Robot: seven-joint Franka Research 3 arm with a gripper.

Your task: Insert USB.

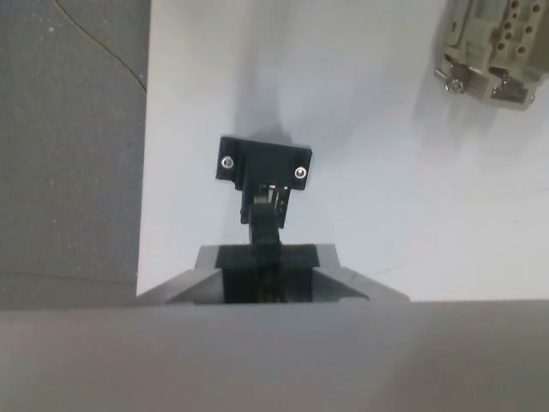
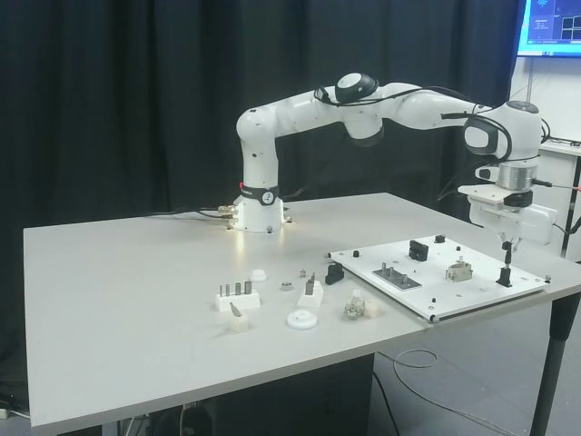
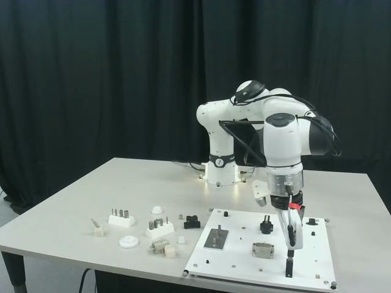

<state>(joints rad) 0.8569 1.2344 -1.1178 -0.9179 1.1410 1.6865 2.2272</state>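
Jaws' lower tips hide behind the wrist housing. They grip the USB plug (image 1: 267, 225), directly beneath them, entering the black socket mount (image 1: 262, 161).

You have one white arm (image 2: 363, 104) bolted on one grey table (image 2: 127, 272), and one white board (image 2: 436, 277) lying on that table. On the board you can count one black USB socket block (image 1: 262, 165) near its front edge, one grey multi-pin connector (image 3: 263, 249), one black clip block (image 3: 266, 226) and one grey plate with two pins (image 3: 215, 237). Beside the board, on the bare table, you see two white blocks with upright pins (image 3: 120, 218), one white gear (image 3: 128, 242), one small black part (image 3: 192, 222) and one loose grey connector (image 3: 159, 246).
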